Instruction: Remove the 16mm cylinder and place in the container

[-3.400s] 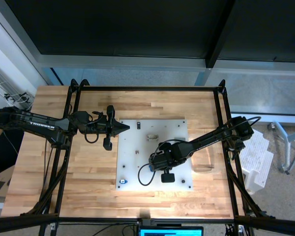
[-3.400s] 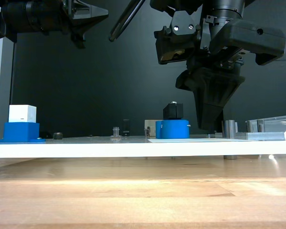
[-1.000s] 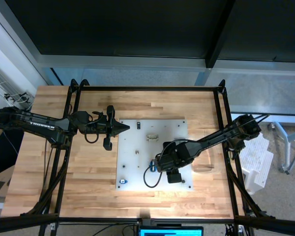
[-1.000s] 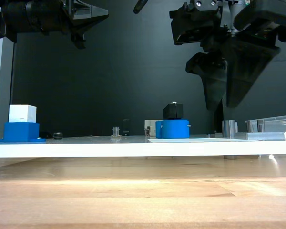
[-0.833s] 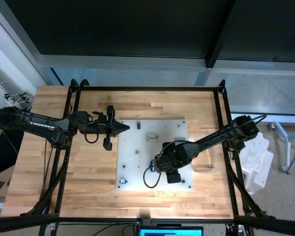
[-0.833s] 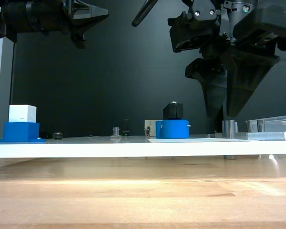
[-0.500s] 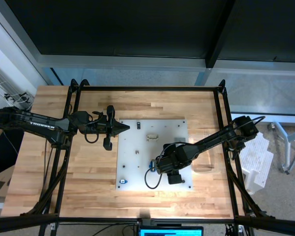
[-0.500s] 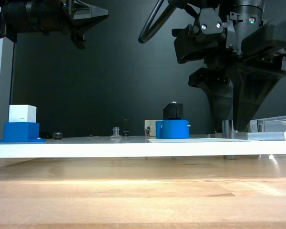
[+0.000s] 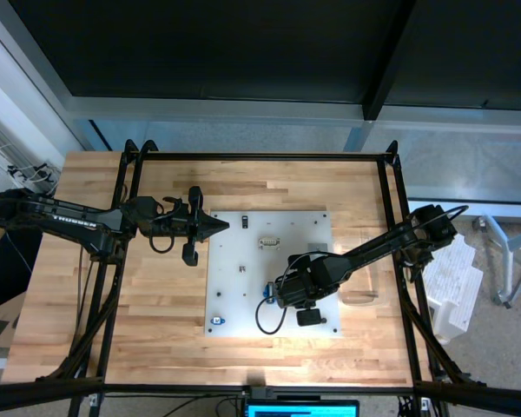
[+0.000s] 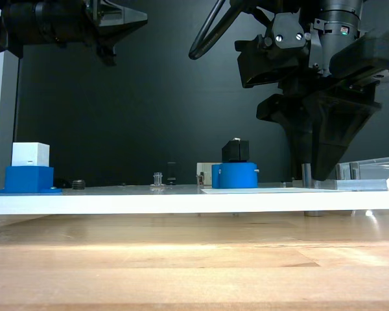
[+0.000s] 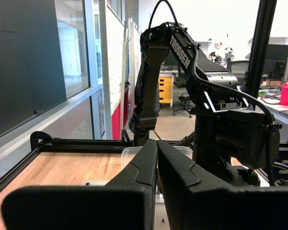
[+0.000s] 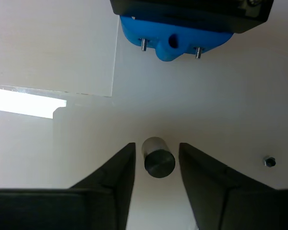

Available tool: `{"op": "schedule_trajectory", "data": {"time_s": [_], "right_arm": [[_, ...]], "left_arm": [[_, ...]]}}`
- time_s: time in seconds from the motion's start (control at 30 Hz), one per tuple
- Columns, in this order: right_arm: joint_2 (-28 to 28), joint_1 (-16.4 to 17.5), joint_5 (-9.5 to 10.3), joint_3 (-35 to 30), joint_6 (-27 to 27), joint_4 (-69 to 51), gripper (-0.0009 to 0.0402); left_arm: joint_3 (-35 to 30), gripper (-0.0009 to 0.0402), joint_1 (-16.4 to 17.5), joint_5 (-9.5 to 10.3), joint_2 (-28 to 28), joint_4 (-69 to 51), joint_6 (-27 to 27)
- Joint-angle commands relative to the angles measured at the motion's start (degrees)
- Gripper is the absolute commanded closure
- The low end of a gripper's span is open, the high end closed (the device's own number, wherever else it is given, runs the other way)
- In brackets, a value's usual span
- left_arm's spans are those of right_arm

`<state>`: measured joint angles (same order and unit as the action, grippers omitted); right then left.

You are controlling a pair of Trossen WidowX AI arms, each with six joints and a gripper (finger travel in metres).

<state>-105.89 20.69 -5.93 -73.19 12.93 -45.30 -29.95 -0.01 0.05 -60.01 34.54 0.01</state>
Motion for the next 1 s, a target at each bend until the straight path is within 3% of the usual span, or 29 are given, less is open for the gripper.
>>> {"op": "schedule_trajectory", "data": {"time_s": [0.03, 0.33, 1.0], "right_arm": [[0.04, 0.0, 0.0, -0.02, -0.09, 0.02, 0.0319], [0.61, -0.02, 0.0, -0.02, -0.37, -0.02, 0.0393], [11.74, -0.46, -0.09, -0.98, -1.79, -7.56, 0.0387]], "left_arm": [[0.0, 0.0393, 0.02, -0.02, 0.0, 0.02, 0.02], [0.0, 0.0393, 0.0, -0.02, 0.0, 0.02, 0.0], [0.0, 0.0393, 0.02, -0.02, 0.0, 0.02, 0.0]]}}
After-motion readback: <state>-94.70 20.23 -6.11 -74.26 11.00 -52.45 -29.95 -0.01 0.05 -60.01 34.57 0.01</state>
